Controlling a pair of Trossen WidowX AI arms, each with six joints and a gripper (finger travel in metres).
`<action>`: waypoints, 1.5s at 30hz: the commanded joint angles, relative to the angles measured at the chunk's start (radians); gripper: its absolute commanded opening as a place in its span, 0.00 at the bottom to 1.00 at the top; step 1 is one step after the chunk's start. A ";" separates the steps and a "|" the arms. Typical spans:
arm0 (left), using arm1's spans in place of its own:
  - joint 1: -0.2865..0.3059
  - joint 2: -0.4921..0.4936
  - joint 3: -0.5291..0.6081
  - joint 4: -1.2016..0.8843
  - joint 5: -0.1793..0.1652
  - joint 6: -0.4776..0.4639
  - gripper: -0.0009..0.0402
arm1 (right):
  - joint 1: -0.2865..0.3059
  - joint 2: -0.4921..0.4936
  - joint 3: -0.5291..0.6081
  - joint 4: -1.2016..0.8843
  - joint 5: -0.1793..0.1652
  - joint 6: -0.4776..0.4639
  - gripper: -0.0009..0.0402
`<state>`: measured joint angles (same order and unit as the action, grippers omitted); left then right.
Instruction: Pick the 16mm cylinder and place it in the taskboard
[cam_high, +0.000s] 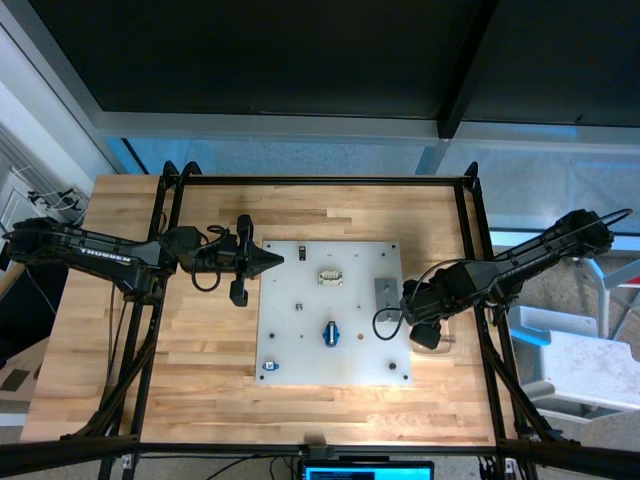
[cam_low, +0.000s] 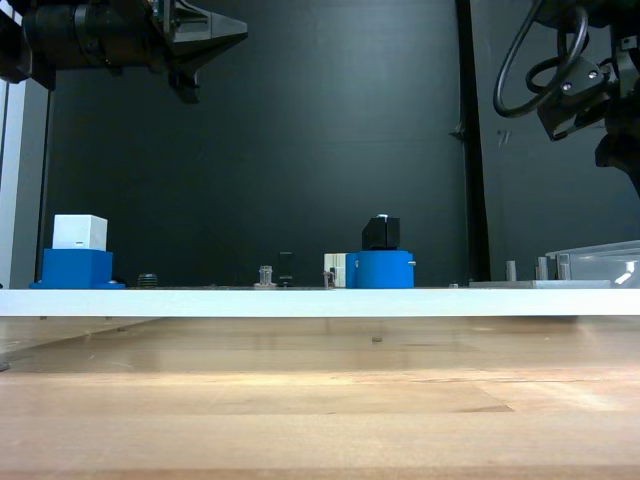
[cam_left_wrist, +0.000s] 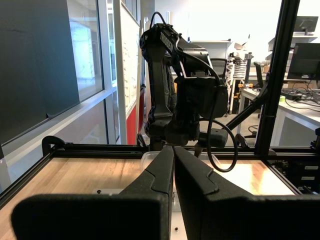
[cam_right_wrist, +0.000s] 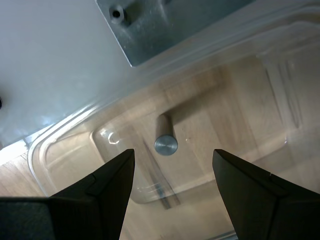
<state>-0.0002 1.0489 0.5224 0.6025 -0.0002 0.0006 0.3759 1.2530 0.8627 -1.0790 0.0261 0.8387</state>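
My right gripper (cam_right_wrist: 173, 150) hangs with its fingers spread wide over the clear plastic tray (cam_right_wrist: 50, 134); the 16mm cylinder (cam_right_wrist: 165, 144) stands upright in the tray below the gap between them, not touched. The tray lies just beside the white taskboard (cam_right_wrist: 55, 60), near its grey block (cam_right_wrist: 165, 25). My left gripper (cam_high: 277, 258) hovers above the board's left edge, fingers pressed together.
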 joint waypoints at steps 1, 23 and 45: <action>0.000 0.000 0.000 0.000 0.000 0.000 0.02 | 0.006 0.004 -0.011 0.014 0.000 0.016 0.55; 0.000 0.000 0.000 0.000 0.000 0.000 0.02 | 0.019 0.042 -0.086 0.118 0.006 0.018 0.55; 0.000 0.000 0.000 0.000 0.000 0.000 0.02 | 0.022 0.052 -0.167 0.221 0.004 0.017 0.54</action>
<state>-0.0002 1.0489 0.5228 0.6025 -0.0002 0.0006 0.3985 1.3052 0.6987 -0.8642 0.0303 0.8558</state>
